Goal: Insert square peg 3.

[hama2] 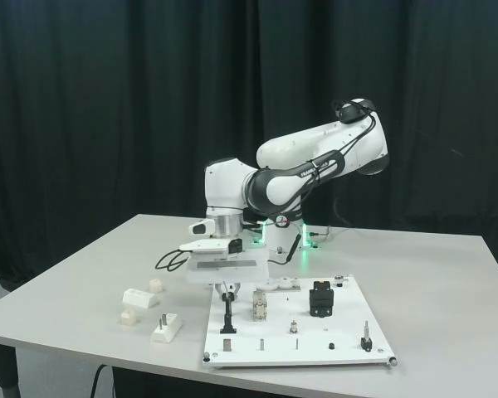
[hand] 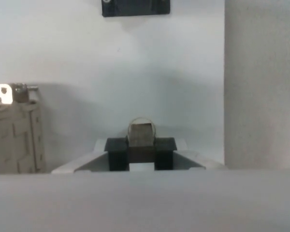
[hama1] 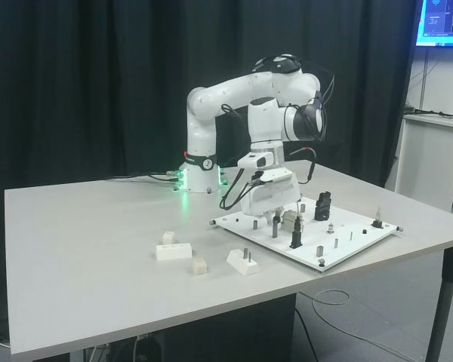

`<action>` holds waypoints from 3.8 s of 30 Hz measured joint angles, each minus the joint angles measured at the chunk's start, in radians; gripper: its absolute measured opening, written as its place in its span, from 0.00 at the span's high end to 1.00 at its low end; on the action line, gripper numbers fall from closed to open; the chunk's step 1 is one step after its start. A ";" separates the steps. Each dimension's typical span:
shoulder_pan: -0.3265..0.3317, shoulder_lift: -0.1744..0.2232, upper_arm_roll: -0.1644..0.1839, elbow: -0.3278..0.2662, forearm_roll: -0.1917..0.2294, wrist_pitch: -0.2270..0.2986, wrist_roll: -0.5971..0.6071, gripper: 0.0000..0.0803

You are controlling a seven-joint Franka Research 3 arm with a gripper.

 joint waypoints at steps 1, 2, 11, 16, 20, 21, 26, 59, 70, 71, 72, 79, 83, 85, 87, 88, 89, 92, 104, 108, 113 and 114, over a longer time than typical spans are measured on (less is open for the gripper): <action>0.000 0.000 0.000 0.000 0.001 0.000 0.005 0.87; -0.001 0.000 0.000 0.000 0.002 0.000 0.009 0.87; -0.003 0.000 0.001 0.000 0.011 0.001 0.087 0.87; -0.004 0.000 0.001 0.001 0.012 0.001 0.104 0.87; -0.004 0.000 0.002 0.001 0.013 0.001 0.104 0.87; -0.004 0.000 0.002 0.002 0.013 0.001 0.103 0.87; -0.004 0.000 0.003 0.004 0.012 0.003 0.066 0.87; -0.006 -0.001 0.004 0.007 0.011 0.006 0.167 0.87; -0.007 -0.001 0.004 0.008 0.011 0.007 0.268 0.87; -0.007 -0.001 0.004 0.008 0.011 0.007 0.280 0.87; -0.007 -0.001 0.004 0.008 0.011 0.007 0.289 0.87; -0.007 -0.001 0.004 0.008 0.011 0.009 0.350 0.87; -0.007 -0.001 0.004 0.008 0.011 0.010 0.383 0.87; -0.007 -0.001 0.005 0.008 0.011 0.011 0.388 0.87; -0.007 -0.001 0.005 0.008 0.011 0.011 0.392 0.87; -0.007 -0.001 0.005 0.008 0.011 0.011 0.392 0.87; -0.007 -0.001 0.005 0.008 0.011 0.011 0.392 0.87; -0.007 -0.001 0.005 0.009 0.011 0.011 0.392 0.87; -0.007 -0.001 0.005 0.010 0.009 0.011 0.312 0.87; -0.007 -0.001 0.005 0.011 0.006 0.011 0.278 0.87; -0.007 -0.001 0.005 0.014 -0.001 0.010 0.221 0.87; -0.007 -0.001 0.005 0.015 -0.002 0.010 0.213 0.87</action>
